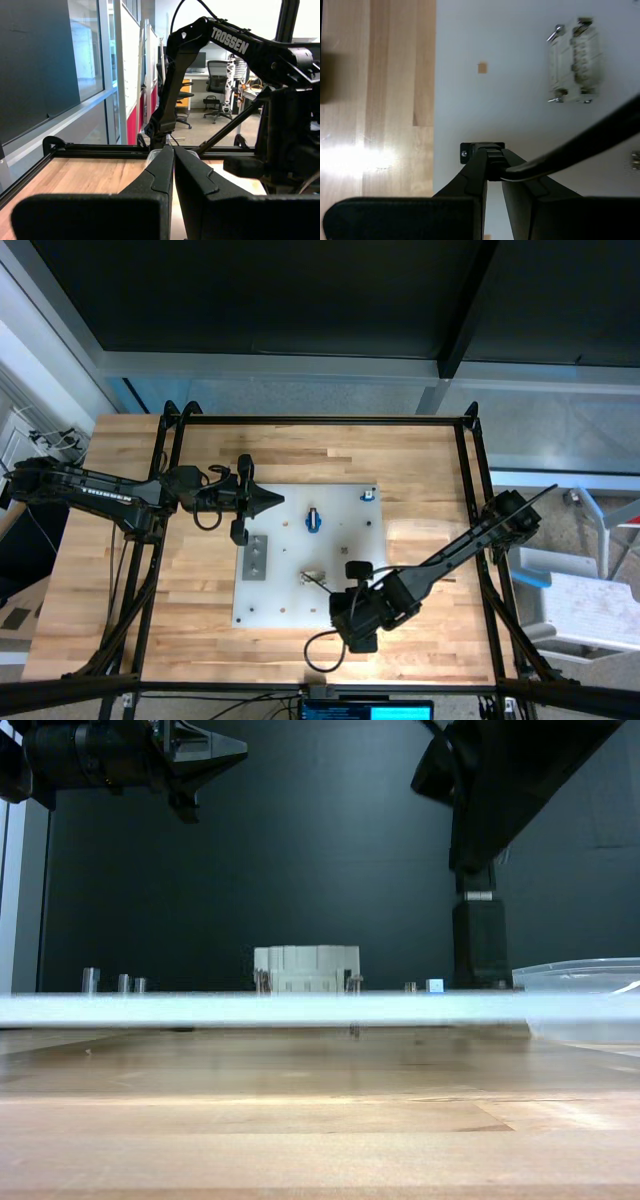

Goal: Remove the USB connector from the USB hub and place in the container

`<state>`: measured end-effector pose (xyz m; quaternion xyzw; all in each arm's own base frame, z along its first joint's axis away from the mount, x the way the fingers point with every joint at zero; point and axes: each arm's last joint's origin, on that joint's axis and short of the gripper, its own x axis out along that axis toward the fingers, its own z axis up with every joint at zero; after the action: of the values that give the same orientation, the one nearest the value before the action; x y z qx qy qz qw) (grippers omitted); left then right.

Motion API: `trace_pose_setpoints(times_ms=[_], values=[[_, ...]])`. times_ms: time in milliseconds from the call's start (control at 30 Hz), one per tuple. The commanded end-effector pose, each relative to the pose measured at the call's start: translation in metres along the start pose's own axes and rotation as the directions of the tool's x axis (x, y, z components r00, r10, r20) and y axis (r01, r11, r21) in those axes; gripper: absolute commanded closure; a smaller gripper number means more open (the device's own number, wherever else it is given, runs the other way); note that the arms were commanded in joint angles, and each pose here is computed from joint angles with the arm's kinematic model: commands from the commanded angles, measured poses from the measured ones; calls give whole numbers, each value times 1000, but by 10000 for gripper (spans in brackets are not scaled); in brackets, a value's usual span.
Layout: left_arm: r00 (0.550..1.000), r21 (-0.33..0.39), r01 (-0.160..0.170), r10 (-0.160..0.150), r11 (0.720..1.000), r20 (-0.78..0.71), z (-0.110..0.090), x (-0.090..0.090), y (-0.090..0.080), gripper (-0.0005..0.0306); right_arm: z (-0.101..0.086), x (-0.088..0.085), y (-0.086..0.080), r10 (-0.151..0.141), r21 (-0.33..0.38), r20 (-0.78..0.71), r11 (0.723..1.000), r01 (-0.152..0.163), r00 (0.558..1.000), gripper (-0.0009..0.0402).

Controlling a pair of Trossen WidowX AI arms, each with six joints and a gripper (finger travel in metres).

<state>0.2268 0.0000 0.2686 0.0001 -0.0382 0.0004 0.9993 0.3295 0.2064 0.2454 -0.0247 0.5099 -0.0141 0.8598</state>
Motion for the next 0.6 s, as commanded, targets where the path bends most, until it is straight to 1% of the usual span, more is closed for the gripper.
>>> trace_pose_setpoints(times_ms=[33, 133, 167, 200, 400, 600], values=[[1000, 0, 0, 0, 1000, 0, 0, 0, 0, 300, -4, -3, 0, 5, 20, 30, 1000, -6, 1000, 393], [1000, 0, 0, 0, 1000, 0, 0, 0, 0, 299, -10, -3, 1, 21, 43, 51, 999, -23, 998, 393], [1000, 0, 0, 0, 1000, 0, 0, 0, 0, 300, -12, -3, 1, 23, 46, 60, 999, -25, 998, 393], [1000, 0, 0, 0, 1000, 0, 0, 0, 0, 300, -13, -2, 0, 17, 55, 74, 998, -21, 997, 393], [1000, 0, 0, 0, 1000, -1, 0, 0, 0, 300, -25, 1, -2, 30, 97, 109, 994, -41, 994, 393], [1000, 0, 0, 0, 1000, -2, 0, 0, 0, 300, -26, -3, -3, 32, 87, 110, 995, -42, 993, 393]])
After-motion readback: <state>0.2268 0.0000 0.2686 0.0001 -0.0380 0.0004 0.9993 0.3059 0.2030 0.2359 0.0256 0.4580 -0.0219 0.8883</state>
